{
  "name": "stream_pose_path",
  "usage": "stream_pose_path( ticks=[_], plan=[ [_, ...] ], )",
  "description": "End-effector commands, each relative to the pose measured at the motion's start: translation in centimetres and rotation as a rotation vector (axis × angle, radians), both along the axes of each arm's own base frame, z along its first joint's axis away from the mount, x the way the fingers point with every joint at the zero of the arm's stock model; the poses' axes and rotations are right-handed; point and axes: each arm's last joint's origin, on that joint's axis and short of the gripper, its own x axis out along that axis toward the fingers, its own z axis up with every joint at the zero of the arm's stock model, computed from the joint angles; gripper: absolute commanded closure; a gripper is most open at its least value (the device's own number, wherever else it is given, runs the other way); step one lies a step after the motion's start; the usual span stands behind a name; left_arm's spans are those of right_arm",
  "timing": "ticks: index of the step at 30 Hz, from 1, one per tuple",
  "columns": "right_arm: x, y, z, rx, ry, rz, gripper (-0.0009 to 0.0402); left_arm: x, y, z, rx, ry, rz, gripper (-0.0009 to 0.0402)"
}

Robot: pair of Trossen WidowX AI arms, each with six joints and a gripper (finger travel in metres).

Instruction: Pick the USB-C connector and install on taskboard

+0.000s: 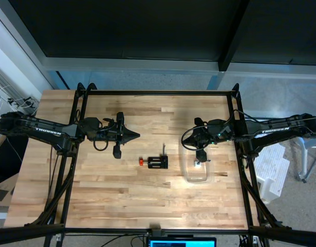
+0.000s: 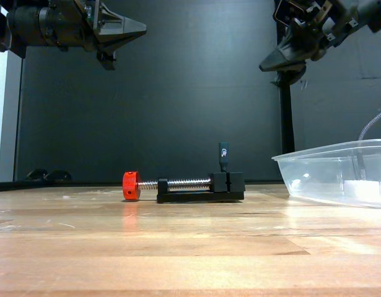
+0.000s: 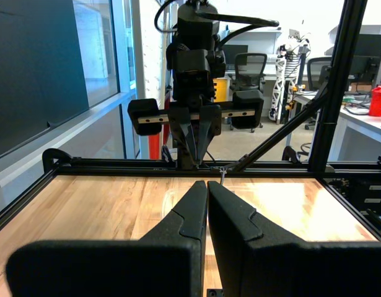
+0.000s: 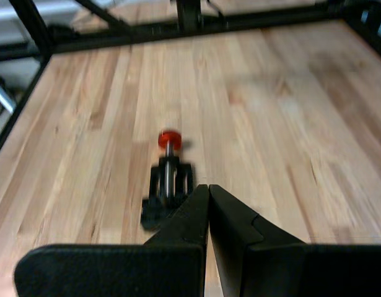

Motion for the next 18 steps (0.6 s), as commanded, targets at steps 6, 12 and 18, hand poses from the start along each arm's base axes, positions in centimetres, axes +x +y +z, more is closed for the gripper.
stream_pose_path(
  ticks=[6, 12, 18],
  plan=[
    [-0.9, 0.5, 0.7, 0.01, 0.16, -0.024, 0.0393, 0.0, 0.0, 0.0, 0.0, 0.0, 0.0, 0.0393],
    [-1.8, 1.0, 1.2, 0.05, 0.272, -0.038, 0.0393, 0.0, 0.0, 0.0, 0.0, 0.0, 0.0, 0.0393],
    [-1.9, 1.7, 1.8, 0.05, 0.413, -0.031, 0.0393, 0.0, 0.0, 0.0, 0.0, 0.0, 0.0, 0.0393]
  ],
)
